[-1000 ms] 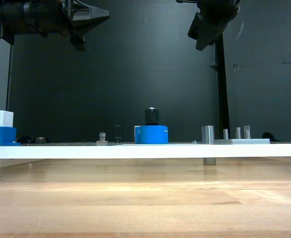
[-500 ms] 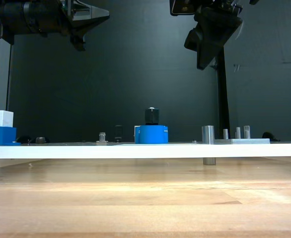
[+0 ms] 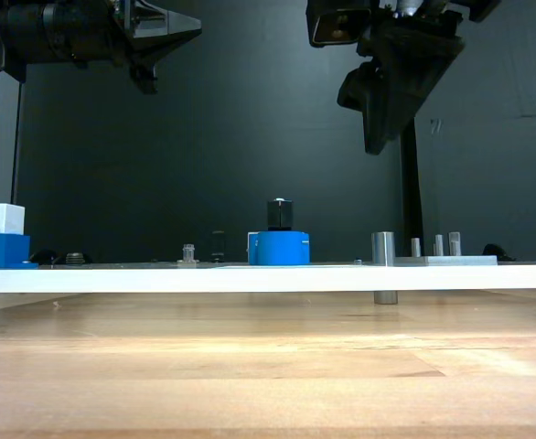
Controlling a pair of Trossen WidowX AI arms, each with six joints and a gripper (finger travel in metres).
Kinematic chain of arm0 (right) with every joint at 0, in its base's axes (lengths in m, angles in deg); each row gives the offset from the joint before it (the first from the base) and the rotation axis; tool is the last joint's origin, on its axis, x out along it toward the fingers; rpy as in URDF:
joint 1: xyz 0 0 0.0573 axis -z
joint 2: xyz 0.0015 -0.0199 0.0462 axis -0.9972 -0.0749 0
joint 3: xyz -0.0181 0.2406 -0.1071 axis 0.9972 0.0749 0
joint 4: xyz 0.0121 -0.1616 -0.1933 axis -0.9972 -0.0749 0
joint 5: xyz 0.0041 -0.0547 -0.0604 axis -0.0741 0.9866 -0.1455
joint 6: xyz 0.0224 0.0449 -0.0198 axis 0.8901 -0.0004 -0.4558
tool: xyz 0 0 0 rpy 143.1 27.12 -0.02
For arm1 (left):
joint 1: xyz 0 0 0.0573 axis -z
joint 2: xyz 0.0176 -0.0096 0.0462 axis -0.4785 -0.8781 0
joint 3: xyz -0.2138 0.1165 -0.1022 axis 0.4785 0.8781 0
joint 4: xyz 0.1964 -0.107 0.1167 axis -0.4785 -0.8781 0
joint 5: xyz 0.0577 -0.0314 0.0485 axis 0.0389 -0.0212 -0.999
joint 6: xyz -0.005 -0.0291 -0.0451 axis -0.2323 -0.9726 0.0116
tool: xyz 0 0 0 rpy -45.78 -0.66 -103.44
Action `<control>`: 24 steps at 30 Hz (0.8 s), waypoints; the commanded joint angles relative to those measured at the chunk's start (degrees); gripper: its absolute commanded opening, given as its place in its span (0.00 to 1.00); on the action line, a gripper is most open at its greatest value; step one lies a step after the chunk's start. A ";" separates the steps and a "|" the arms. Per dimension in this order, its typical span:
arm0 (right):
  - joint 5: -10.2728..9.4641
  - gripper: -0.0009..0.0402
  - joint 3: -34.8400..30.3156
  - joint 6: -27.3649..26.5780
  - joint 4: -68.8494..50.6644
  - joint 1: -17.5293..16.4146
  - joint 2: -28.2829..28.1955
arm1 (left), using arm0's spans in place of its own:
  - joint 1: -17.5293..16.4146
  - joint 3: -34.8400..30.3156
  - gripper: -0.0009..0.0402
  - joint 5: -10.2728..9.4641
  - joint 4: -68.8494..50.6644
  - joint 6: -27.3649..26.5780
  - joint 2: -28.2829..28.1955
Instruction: Pick the 16mm cylinder and place it in the container
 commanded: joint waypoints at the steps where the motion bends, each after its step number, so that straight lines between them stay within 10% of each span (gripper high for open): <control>1: 0.24 0.49 0.02 0.26 0.61 -0.11 -1.01 | -0.02 0.00 0.02 0.02 0.02 0.02 -0.02; 24: 1.92 0.53 0.04 0.55 2.97 -1.07 -5.64 | 0.00 0.00 0.02 0.02 0.02 0.02 -0.04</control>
